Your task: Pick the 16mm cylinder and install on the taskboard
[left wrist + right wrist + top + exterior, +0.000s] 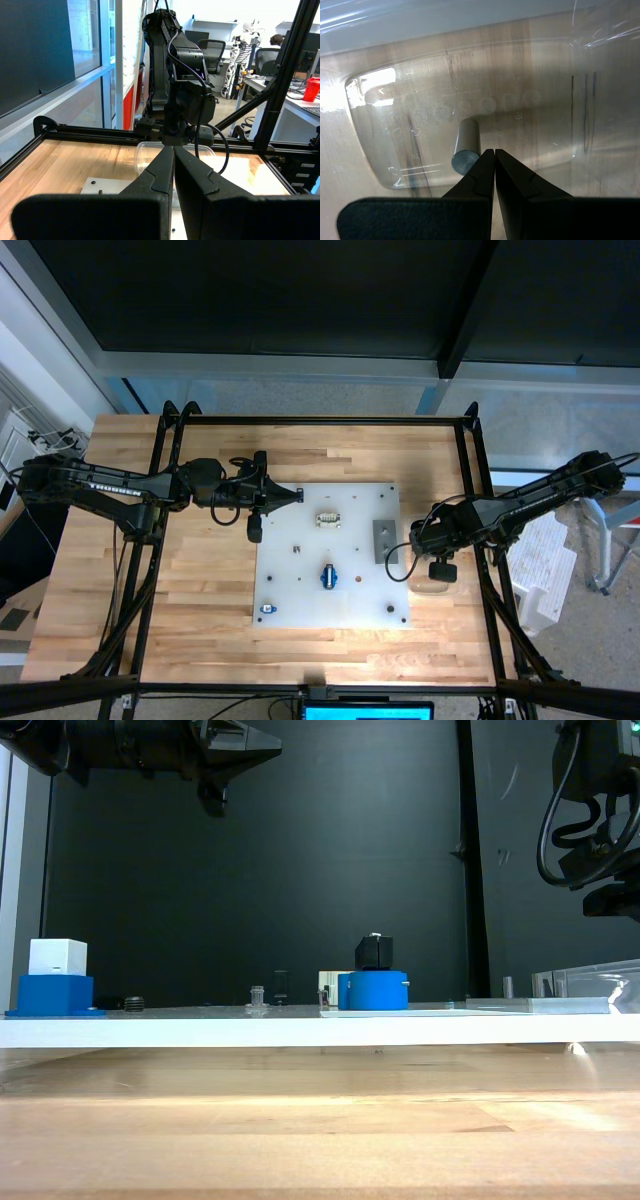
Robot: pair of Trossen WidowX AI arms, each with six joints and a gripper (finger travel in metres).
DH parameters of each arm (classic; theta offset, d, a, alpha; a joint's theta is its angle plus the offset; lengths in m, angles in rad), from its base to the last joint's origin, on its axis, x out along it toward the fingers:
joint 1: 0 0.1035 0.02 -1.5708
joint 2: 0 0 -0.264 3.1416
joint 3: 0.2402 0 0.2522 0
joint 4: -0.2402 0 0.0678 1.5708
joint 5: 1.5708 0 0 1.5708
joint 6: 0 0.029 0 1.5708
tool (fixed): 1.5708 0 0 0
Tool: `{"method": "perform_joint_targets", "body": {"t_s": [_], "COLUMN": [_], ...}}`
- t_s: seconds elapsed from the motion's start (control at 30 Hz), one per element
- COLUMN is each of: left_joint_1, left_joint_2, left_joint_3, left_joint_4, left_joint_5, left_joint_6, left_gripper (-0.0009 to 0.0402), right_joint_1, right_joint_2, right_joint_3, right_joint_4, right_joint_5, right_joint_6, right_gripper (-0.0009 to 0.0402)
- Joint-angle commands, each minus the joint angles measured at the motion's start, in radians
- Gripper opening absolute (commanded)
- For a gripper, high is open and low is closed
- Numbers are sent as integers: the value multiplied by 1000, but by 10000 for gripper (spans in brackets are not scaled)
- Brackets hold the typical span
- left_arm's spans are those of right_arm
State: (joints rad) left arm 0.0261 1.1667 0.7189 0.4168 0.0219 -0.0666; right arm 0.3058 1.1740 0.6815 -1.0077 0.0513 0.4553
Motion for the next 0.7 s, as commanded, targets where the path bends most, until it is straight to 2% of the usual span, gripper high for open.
{"method": "perform_joint_targets", "body": {"t_s": [0.03, 0.37, 0.7], "left_joint_1": [0, 0, 0], "left_joint_2": [0, 0, 0], "left_joint_3": [0, 0, 0], "left_joint_4": [0, 0, 0], "left_joint_5": [0, 0, 0], "left_joint_6": [0, 0, 0], "left_gripper": [0, 0, 0], "right_joint_1": [0, 2, 7], "right_joint_2": [0, -1, -1], "right_joint_3": [0, 14, 41], "right_joint_4": [0, -1, -5], "right_joint_5": [9, 8, 8], "right_joint_6": [2, 0, 8], "right_gripper": [0, 4, 105]}}
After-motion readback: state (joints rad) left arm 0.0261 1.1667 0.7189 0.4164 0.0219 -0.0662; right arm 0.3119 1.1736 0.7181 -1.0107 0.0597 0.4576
